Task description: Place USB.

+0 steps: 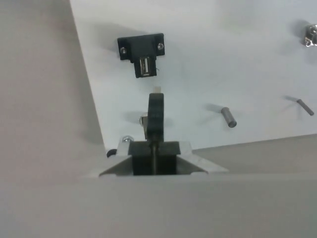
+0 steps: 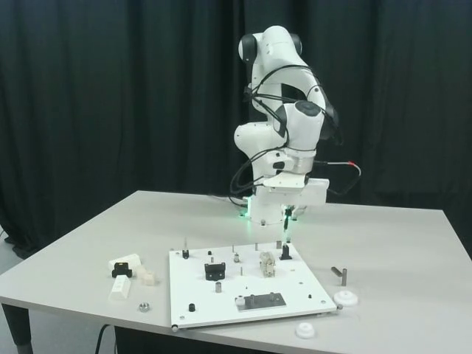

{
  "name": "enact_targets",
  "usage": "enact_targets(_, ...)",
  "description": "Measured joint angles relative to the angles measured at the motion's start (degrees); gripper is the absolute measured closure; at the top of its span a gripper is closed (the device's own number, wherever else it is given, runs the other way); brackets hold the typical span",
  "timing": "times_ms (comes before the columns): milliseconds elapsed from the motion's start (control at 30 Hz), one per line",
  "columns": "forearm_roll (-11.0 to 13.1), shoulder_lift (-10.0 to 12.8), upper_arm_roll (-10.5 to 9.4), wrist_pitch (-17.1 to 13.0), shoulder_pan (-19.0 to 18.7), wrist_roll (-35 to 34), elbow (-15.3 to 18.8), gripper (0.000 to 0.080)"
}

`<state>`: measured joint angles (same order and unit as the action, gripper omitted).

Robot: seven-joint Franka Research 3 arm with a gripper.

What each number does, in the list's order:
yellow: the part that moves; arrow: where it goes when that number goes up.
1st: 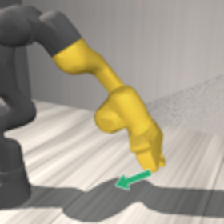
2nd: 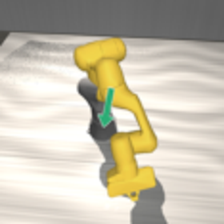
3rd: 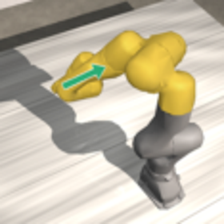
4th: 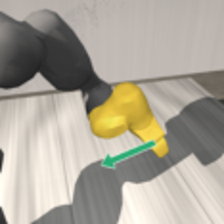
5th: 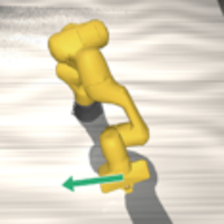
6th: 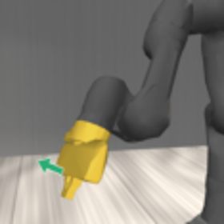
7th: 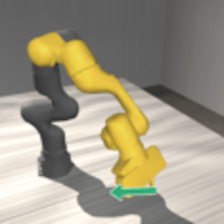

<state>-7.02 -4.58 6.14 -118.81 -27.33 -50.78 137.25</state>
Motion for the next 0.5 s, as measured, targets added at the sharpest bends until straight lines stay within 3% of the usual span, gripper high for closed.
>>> enact_targets(500, 0.01, -0.9, -0.27, 0.29, -0.02, -0.68, 0.0, 0.0782)
